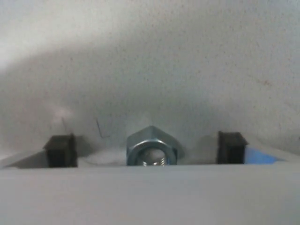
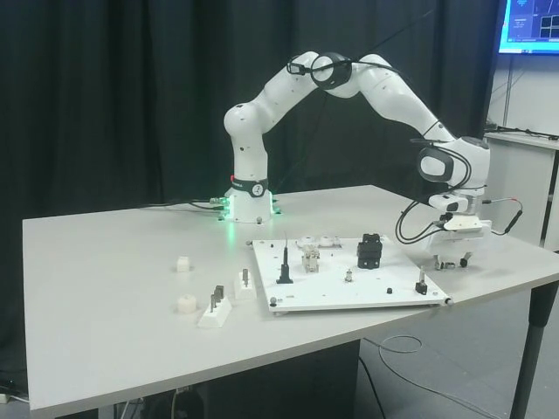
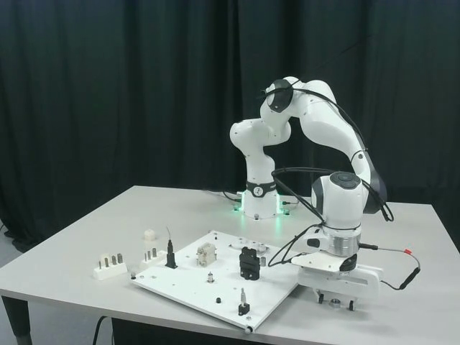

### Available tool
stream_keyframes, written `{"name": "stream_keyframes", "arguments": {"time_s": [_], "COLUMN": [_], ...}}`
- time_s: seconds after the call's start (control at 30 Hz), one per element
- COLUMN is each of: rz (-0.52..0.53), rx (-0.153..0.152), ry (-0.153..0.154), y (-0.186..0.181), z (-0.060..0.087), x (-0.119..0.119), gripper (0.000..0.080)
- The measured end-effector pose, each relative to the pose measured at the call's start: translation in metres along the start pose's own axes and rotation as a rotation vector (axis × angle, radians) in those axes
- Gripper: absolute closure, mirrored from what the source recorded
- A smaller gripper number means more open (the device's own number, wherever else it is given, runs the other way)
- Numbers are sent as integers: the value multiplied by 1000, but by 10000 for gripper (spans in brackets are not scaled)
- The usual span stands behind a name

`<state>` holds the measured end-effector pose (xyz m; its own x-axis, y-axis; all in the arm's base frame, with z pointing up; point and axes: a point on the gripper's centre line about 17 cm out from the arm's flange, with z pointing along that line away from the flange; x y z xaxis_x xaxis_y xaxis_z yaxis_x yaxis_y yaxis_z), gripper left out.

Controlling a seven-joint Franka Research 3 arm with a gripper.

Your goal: Pick bolt 4.

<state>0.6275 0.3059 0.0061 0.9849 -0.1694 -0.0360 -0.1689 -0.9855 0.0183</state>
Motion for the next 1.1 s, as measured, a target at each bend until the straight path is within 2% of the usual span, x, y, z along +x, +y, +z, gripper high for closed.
{"name": "stream_keyframes", "arguments": {"time_s": [0.03, 0.27, 0.3, 0.4, 0.43, 0.63, 0.67, 0.73, 0.77, 0.9, 0.93, 1.1], "rz": [-4, -10, -10, -9, -8, -7, -7, -7, -7, -8, -8, -9], "rx": [-1, -4, -5, -6, -6, -10, -11, -13, -13, -17, -18, -25], "ry": [2, 10, 10, 11, 11, 8, 6, 3, 3, -4, -4, -11], "y": [0, 0, 0, 1, 2, 4, 4, 4, 4, 5, 5, 7], "z": [-1, -5, -5, -6, -6, -7, -7, -8, -9, -13, -15, -20], "x": [1, 5, 5, 6, 6, 6, 6, 6, 7, 7, 7, 9], "gripper": [122, 122, 298, 298, 462, 462, 558, 558, 309, 309, 95, 95]}}
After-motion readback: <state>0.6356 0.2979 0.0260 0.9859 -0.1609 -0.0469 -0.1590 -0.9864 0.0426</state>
